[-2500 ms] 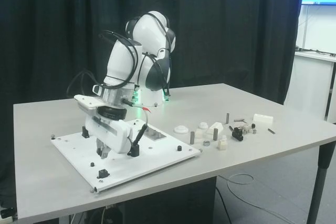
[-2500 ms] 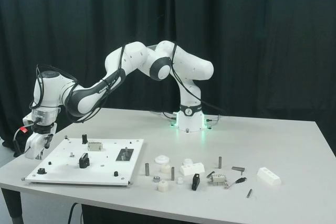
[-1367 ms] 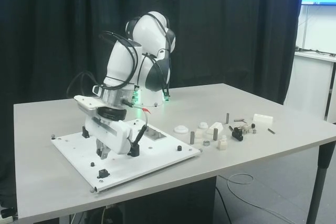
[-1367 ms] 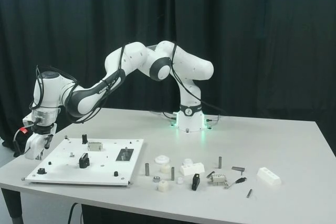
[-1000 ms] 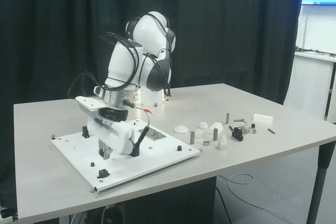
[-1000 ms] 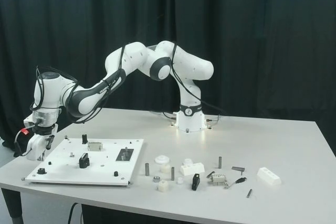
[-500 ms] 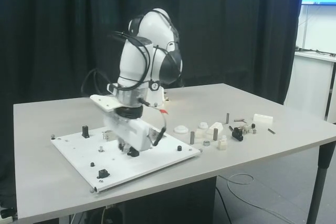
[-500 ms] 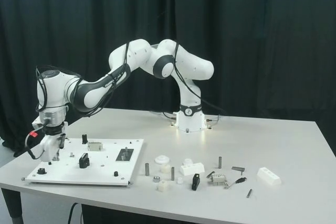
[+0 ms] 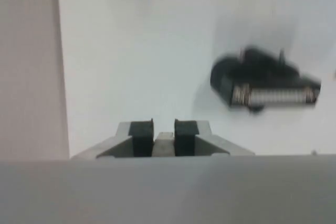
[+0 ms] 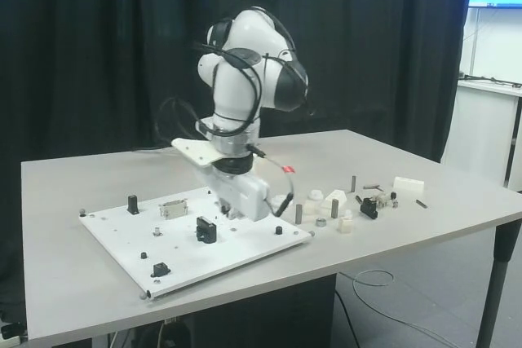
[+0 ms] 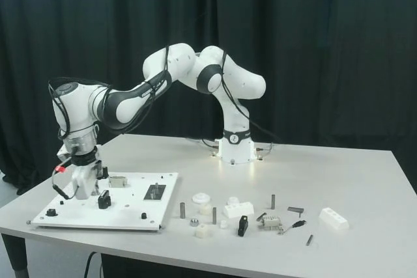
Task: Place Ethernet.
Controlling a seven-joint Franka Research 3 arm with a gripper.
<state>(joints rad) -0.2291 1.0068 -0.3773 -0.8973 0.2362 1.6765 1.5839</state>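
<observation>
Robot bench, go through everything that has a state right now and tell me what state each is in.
Pincer: nearly shut, holding nothing, above the white board.
Black connector: upright on the board, untouched.
Loose parts: lying on the grey table, off the board.
Arm: reaching over the board.

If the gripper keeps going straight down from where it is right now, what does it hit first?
Most likely bare surface of the white board. In the wrist view the gripper points at plain board, with the black connector block off to one side of its line. Depth is uncertain, so treat that clearance as approximate.
</observation>
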